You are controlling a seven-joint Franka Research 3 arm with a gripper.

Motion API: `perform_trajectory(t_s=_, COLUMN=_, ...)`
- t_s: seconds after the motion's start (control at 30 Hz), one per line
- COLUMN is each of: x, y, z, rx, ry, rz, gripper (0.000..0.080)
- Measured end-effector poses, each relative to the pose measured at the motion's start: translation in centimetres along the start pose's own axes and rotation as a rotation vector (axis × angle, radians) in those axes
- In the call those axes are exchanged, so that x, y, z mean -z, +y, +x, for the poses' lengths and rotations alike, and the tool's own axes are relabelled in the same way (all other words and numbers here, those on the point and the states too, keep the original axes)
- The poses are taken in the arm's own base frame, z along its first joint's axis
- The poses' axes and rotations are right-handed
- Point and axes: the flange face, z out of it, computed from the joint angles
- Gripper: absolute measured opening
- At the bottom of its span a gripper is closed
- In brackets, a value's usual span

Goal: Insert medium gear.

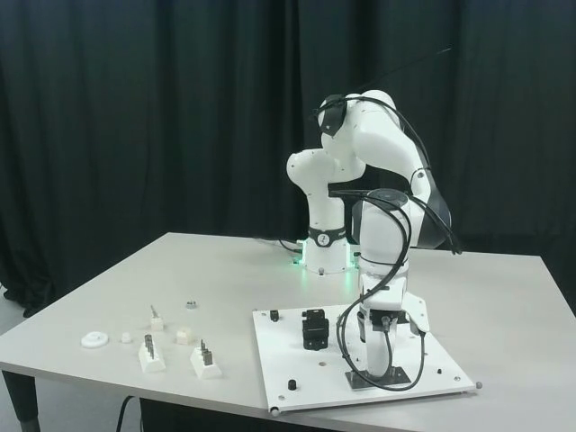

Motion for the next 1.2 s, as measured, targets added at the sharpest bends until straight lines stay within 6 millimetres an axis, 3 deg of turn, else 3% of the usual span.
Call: perform_trajectory(t_s=1.2, x=-1.0, y=0.2, z=-0.6, rx=-0.013, ry=-0.011, rz=-0.005, gripper=0.0397)
